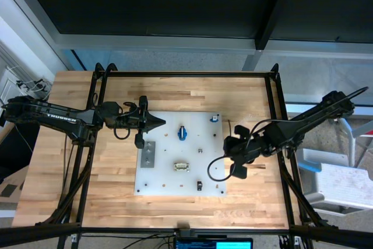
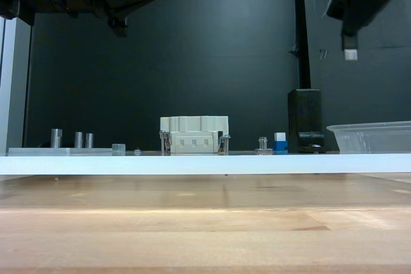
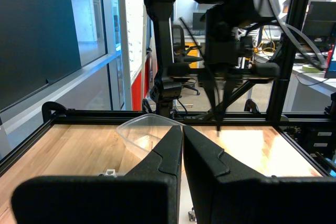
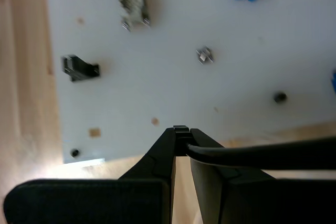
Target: Remove the USB connector from the USB hub and place in the container
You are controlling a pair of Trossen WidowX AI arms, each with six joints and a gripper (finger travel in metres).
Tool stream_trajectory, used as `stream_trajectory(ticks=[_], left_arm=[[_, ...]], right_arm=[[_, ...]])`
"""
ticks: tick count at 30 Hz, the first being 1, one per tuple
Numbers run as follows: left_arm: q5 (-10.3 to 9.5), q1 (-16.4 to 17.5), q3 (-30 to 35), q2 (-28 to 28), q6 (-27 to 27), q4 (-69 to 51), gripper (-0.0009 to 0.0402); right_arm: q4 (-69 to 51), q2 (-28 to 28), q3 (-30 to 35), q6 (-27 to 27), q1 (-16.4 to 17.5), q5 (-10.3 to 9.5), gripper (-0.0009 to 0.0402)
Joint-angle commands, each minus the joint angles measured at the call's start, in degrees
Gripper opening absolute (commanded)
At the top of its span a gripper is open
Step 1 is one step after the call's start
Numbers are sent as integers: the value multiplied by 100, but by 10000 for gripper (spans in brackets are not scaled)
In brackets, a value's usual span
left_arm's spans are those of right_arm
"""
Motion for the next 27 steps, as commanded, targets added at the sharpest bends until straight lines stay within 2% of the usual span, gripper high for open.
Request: stream_trajectory(ticks=[1,27], left_arm=[[0,0,0,2,0,2,1],[0,0,0,0,0,2,1]], right_arm=[[-166,-258,-173,76,-68,4,0],[-1185,-1843,-1300,1246,-404,0,0]])
